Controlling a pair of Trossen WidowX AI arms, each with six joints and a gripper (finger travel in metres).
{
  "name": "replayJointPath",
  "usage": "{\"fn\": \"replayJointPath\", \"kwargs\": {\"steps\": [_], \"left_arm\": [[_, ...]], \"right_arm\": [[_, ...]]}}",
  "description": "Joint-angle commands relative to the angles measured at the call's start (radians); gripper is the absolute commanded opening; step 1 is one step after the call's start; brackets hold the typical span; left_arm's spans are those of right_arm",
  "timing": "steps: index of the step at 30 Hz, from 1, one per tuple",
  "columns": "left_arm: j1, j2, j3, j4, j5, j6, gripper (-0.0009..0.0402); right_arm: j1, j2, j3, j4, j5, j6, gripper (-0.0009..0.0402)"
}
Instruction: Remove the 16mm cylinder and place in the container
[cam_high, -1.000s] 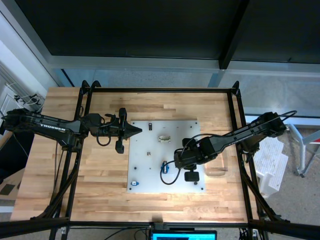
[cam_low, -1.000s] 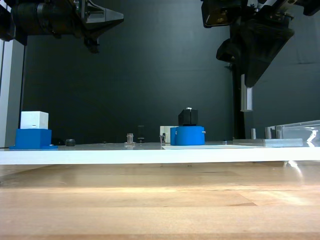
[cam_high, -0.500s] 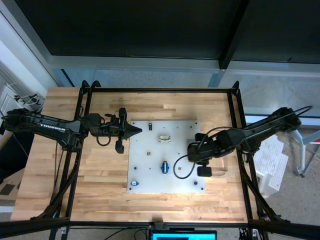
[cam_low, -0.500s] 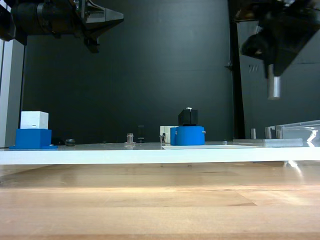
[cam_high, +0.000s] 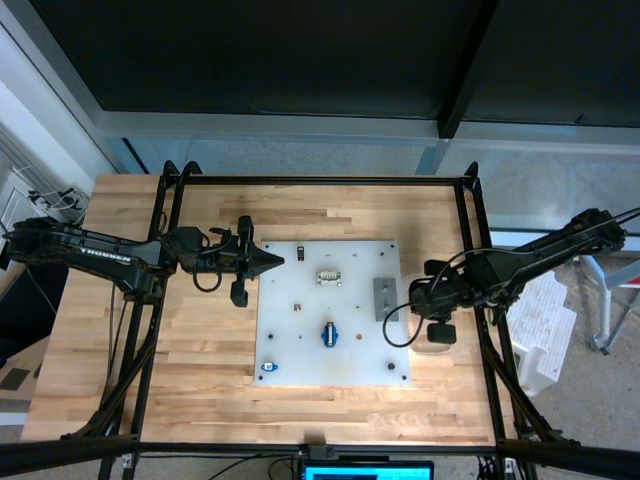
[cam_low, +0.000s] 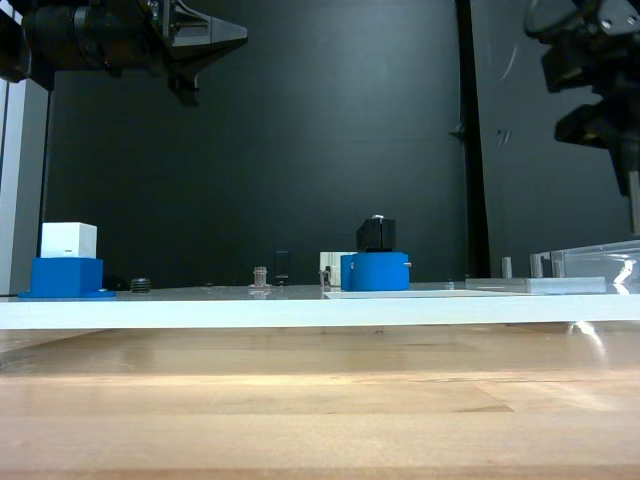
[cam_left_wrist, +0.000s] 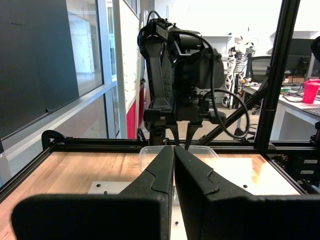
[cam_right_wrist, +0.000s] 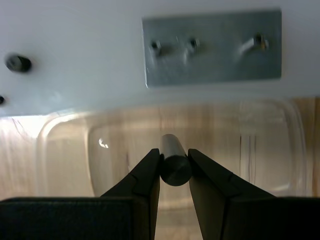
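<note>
Since half a second ago, the right gripper (cam_right_wrist: 173, 159) has been carried off the white square board (cam_high: 300, 340) toward the counter's right edge, above the clear rectangular plastic tub (cam_right_wrist: 65, 145). The short dull grey metal cylinder (cam_right_wrist: 175, 167) is clamped between its fingers, as shown plainly only in the right wrist view, with the grey rectangular metal block (cam_right_wrist: 212, 47) beyond. The left gripper (cam_high: 268, 260) is unchanged, raised beside the board's left edge, fingers closed together.

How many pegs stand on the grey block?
3 pegs: two near one block end, one near the other. Right gripper holds cylinder over container; left gripper hovers near board.
</note>
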Motion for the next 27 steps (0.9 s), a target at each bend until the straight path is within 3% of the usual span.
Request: {"fn": "replayJointPath", "kwargs": {"steps": [1,12,27], "left_arm": [[0.0,0.0,0.0,0.0,0.0,0.0,0.0],[0.0,0.0,0.0,0.0,0.0,0.0,0.0],[0.0,0.0,0.0,0.0,0.0,0.0,0.0]], "right_arm": [[0.004,-0.039,-0.043,0.0,-0.001,0.005,0.0007],[0.029,-0.062,-0.143,0.03,-0.004,0.041,0.0029],[0.037,-0.063,-0.173,0.055,0.0,0.053,0.0172]]}}
